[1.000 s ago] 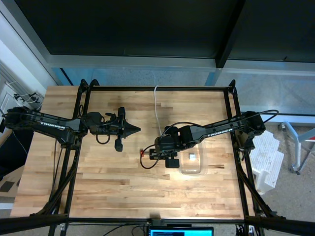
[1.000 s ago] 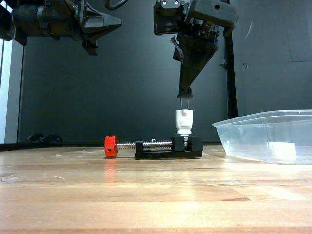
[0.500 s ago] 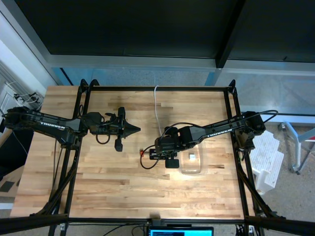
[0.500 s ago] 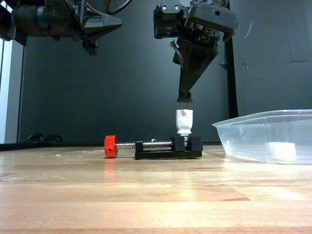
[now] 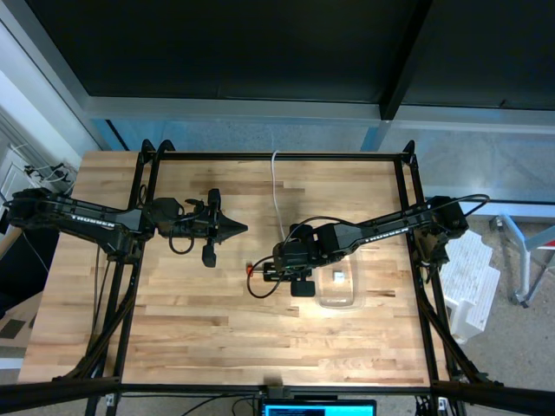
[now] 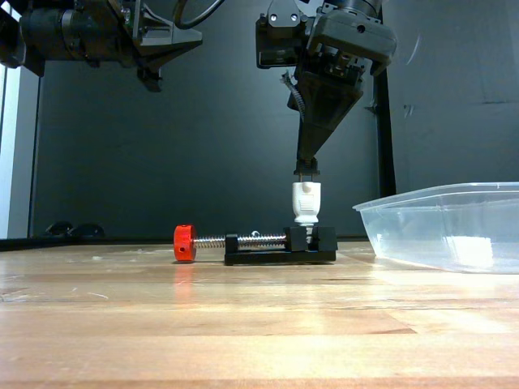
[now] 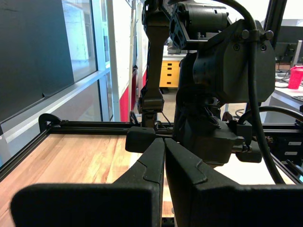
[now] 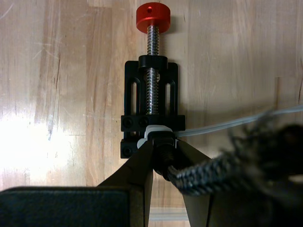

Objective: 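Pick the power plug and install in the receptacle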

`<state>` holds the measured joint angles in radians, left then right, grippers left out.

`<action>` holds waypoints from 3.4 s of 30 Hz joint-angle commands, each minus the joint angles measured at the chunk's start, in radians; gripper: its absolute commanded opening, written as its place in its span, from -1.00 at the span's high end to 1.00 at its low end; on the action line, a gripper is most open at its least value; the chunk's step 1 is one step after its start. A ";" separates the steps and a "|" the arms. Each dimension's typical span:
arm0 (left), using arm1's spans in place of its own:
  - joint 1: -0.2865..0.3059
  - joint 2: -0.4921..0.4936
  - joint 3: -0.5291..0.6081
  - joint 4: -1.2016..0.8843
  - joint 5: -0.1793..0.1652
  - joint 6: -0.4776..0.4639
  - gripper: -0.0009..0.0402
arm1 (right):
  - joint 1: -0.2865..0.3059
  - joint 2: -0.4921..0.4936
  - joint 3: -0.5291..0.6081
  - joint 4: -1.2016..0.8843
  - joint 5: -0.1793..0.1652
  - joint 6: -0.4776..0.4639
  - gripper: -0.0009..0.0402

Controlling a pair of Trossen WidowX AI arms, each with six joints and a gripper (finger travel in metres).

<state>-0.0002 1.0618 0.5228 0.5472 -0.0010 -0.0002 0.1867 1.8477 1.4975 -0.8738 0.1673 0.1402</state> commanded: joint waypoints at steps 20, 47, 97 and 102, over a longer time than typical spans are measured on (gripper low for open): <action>0.000 0.000 0.000 0.000 0.000 0.000 0.96 | -0.001 0.000 -0.131 0.130 -0.012 0.011 0.96; 0.000 0.000 0.000 0.000 0.000 0.000 0.96 | -0.002 -0.039 -0.158 0.167 -0.010 0.008 0.90; 0.000 0.000 0.000 0.000 0.000 0.000 0.96 | -0.018 -0.585 -0.446 0.355 -0.004 -0.026 0.65; 0.000 0.000 0.000 0.000 0.000 0.000 0.96 | -0.032 -0.745 -0.596 0.543 0.025 -0.071 0.93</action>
<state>-0.0002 1.0618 0.5224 0.5476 -0.0010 -0.0002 0.1604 1.1355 0.9371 -0.3847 0.1925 0.0769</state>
